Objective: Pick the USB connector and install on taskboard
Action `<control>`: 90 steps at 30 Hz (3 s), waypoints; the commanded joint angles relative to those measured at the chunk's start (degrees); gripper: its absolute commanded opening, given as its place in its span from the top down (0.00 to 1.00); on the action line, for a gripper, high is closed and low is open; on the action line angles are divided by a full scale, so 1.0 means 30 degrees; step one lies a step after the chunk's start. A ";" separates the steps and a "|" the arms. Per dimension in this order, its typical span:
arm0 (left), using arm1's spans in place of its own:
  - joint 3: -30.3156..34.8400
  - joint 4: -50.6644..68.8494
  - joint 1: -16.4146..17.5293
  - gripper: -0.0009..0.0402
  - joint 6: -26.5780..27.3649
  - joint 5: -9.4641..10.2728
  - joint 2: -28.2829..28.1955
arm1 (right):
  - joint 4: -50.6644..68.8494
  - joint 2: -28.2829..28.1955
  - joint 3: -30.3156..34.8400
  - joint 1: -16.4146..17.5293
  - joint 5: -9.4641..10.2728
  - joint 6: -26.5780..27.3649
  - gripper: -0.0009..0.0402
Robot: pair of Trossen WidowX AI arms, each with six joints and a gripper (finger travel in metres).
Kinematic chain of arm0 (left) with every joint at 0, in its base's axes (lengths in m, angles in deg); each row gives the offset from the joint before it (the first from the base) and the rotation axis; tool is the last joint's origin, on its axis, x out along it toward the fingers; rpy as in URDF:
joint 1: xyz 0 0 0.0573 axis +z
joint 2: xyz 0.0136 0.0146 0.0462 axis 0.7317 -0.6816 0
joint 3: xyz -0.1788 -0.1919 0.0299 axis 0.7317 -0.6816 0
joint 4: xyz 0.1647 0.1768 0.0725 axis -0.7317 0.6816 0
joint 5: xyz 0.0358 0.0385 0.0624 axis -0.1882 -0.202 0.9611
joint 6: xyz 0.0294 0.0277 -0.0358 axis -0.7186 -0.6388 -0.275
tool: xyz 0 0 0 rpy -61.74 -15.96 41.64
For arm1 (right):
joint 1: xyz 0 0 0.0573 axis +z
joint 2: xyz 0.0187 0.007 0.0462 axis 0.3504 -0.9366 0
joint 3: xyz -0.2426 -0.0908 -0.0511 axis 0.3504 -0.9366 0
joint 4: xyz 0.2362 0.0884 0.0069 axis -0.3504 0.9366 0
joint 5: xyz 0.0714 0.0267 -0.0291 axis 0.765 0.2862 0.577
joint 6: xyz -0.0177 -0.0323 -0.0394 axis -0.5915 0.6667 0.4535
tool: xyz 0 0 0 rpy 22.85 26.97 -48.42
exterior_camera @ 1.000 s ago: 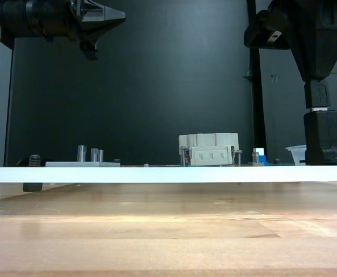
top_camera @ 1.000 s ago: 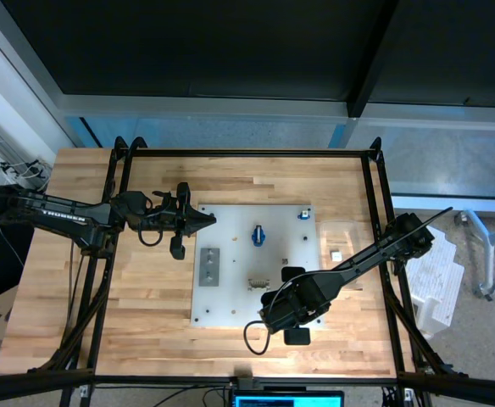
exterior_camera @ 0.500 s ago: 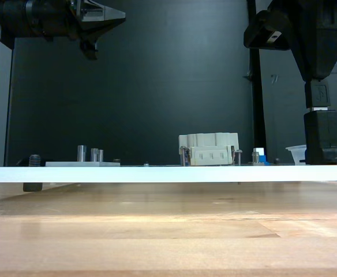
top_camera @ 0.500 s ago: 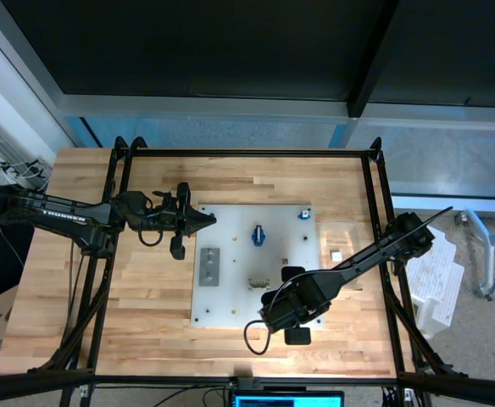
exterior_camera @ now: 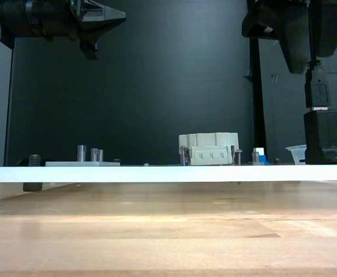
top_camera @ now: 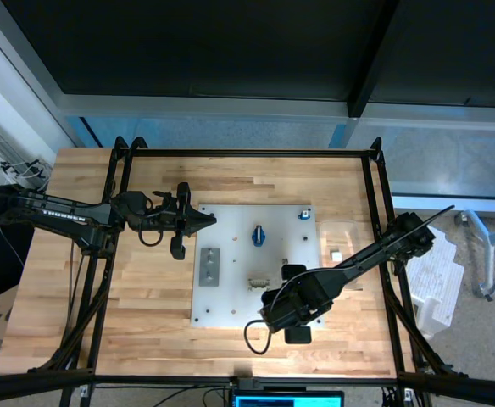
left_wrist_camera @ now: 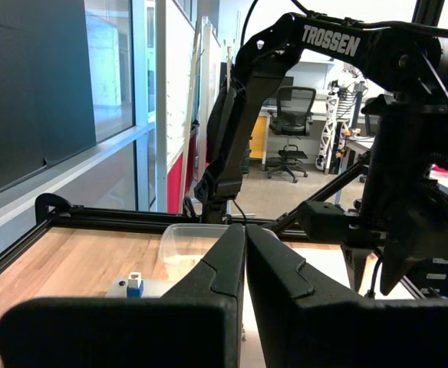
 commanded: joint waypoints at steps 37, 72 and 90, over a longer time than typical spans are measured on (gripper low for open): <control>0.0007 0.0000 0.0007 0.98 -0.0007 -0.0007 0.0000 | 0.0211 0.4765 -0.0335 -0.1668 -0.1231 0.1115 0.61; 0.0000 0.0000 0.0000 0.98 -0.0007 -0.0007 0.0000 | -1.9693 1.4608 -1.4710 -0.7970 -0.1333 0.8298 0.98; 0.0000 0.0000 0.0007 0.98 -0.0007 -0.0007 0.0000 | -3.0097 1.6458 -2.0087 -1.1052 0.2208 0.8364 0.98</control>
